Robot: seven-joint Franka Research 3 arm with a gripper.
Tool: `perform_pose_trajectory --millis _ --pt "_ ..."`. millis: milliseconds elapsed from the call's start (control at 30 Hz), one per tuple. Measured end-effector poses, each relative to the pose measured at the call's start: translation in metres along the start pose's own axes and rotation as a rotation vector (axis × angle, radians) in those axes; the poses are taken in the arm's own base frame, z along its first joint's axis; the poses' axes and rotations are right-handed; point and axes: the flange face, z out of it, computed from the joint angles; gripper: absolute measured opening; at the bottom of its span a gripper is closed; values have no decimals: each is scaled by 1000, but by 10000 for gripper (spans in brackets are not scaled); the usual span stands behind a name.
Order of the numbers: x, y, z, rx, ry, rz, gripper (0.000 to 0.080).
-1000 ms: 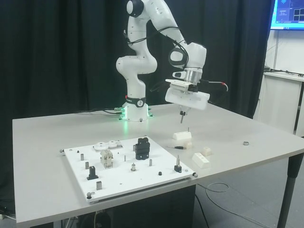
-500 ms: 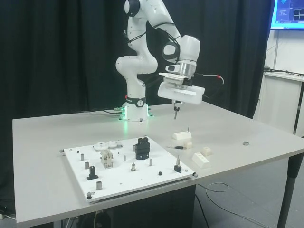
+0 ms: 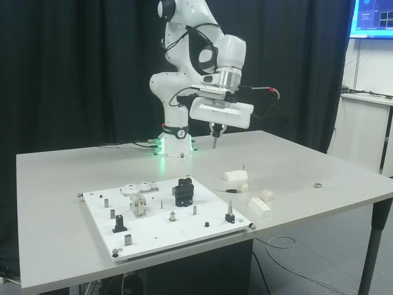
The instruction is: Insert round peg 2.
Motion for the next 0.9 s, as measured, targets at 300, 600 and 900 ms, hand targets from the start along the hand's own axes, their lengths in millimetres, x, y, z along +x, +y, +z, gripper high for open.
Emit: perform_pose_trajectory --millis 300,600,900 --pt "52 -6 -8 32 31 -106 64" --pt "93 -16 -5 61 69 -207 64" --pt "130 -25 5 113 107 -239 64"
